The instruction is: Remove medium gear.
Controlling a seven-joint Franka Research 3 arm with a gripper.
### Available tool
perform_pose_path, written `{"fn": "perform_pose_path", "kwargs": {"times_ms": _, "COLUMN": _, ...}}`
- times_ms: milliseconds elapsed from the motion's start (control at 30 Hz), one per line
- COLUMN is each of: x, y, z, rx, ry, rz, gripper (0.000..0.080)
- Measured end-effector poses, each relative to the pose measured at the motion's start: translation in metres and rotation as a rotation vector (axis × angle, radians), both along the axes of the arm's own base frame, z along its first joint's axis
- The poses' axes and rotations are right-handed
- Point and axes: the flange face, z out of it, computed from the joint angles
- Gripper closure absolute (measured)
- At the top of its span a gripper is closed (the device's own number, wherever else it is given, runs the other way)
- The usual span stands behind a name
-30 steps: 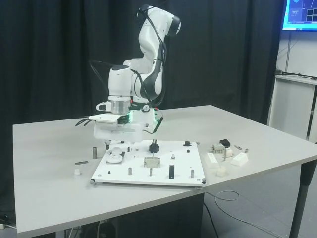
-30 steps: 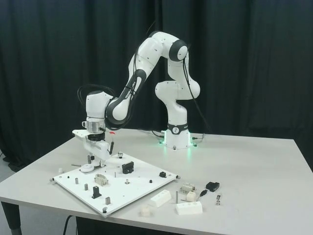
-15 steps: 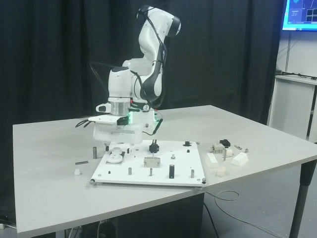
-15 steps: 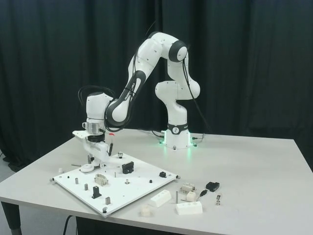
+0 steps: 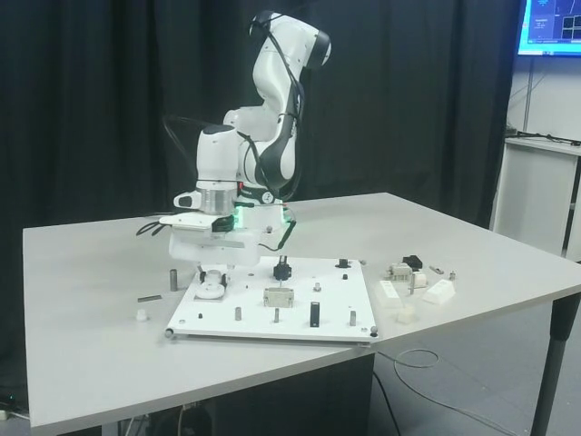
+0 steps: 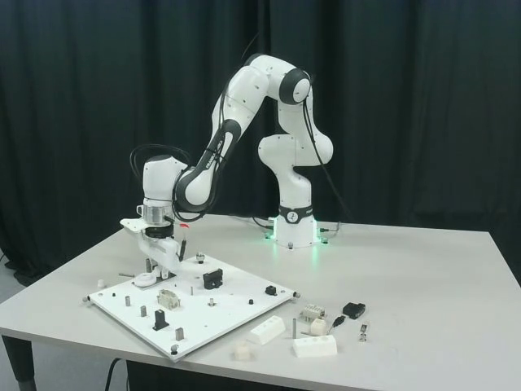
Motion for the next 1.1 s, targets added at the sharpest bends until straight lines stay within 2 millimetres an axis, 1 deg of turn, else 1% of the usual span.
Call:
{"fn": "perform_pose_path", "kwargs": {"times_ms": 33, "x": 0.0, "y": 0.0, "z": 0.0, "rx": 0.0, "ry": 0.0, "rz": 0.002, "gripper": 0.0409}}
{"fn": "perform_pose_path", "kwargs": {"times_ms": 567, "x": -0.001, "y": -0.001, "z": 0.003, "rx": 0.005, "ry": -0.004, "rz": 0.019, "gripper": 0.0403}}
{"fn": "perform_pose_path", "kwargs": {"times_ms": 1100, "x": -0.007, "y": -0.01, "z": 0.031, "rx": 0.058, "ry": -0.041, "rz": 0.028, "gripper": 0.0403}}
